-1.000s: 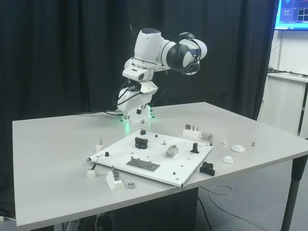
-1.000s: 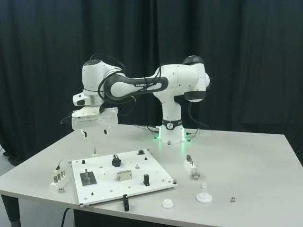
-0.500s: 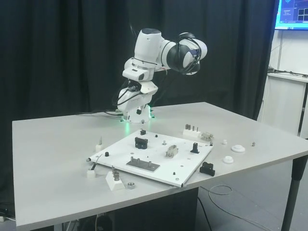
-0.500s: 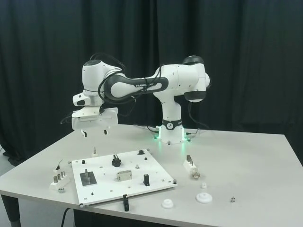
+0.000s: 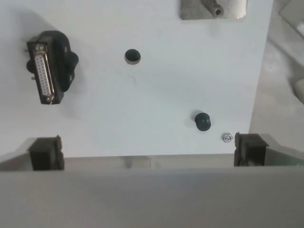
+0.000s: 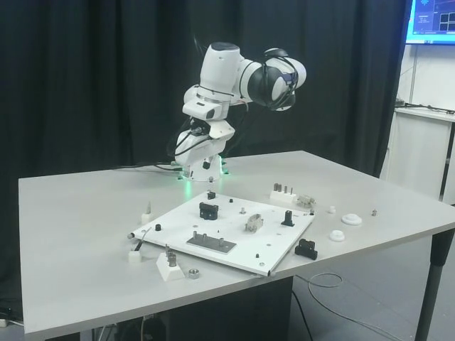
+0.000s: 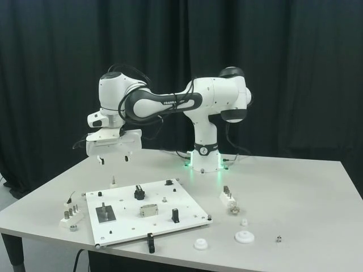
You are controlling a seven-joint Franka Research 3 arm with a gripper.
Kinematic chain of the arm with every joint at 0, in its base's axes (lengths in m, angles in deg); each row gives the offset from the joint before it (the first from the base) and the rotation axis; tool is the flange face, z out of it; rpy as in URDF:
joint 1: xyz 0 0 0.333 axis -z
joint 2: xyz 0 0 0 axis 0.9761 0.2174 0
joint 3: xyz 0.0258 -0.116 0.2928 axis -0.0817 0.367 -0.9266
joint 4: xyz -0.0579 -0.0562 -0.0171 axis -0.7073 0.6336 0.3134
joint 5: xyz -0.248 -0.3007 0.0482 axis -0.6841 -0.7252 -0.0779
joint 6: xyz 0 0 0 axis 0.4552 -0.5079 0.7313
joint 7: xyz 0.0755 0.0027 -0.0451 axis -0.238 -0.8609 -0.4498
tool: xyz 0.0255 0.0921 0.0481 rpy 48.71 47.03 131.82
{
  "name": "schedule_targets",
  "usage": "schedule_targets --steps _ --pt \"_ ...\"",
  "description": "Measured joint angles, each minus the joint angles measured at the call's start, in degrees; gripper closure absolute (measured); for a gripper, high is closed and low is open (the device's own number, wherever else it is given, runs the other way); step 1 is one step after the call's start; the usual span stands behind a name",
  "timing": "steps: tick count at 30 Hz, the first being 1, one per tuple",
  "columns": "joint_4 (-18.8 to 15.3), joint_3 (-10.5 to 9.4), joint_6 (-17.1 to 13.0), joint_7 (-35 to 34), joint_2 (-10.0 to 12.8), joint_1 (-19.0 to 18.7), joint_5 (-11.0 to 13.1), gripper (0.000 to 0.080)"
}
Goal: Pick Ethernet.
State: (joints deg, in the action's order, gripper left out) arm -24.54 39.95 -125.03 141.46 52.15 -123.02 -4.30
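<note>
Quick check-in on the Ethernet pick. The white arm (image 7: 170,102) holds its gripper (image 7: 113,159) up in the air over the far left corner of the white board (image 7: 122,226), as the second room view has it, touching nothing. The pincer is spread wide and has nothing in it; from the wrist camera we see the two black fingertips (image 5: 45,152) well apart with bare board between them. Under the wrist there's a black D-sub connector (image 5: 47,71) mounted on the board, two black round pegs (image 5: 132,56), a small screw (image 5: 228,138) at the board's edge and the edge of a grey metal plate (image 5: 213,9). Nothing there looks like a network plug to us. Honestly, we can't say for sure which part is the Ethernet. Our best candidate is the small greyish plug-like piece (image 6: 306,200) lying on the grey table (image 6: 71,213), just beside the white peg block (image 6: 282,194) off the board's right far edge in the first room view, well apart from the gripper. There's also a small metal housing (image 6: 254,224) around the middle of the board. Two white discs (image 6: 351,219) sit on the table further right, and a black connector (image 6: 306,248) lies by the board's near right edge.
</note>
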Motion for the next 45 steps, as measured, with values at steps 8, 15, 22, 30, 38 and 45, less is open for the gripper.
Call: schedule_targets --steps 8,15,22,30,38,45 --pt "0.21 -0.11 0.33 0.0 0.06 0.01 -0.56 0.0003" --pt "0.39 -0.24 0.38 0.0 0.06 0.07 -1.03 0.0003" --pt "0.53 -0.33 0.36 0.17 0.06 0.1 -1.13 0.0003" --pt "0.89 -0.46 -0.13 1.19 0.1 0.06 -1.33 0.0003" --pt "0.97 -0.64 -0.91 2.6 0.13 -0.16 -2.06 0.0003" --pt "1.0 -0.79 -1.53 4.21 0.15 -0.46 -2.67 0.0003"
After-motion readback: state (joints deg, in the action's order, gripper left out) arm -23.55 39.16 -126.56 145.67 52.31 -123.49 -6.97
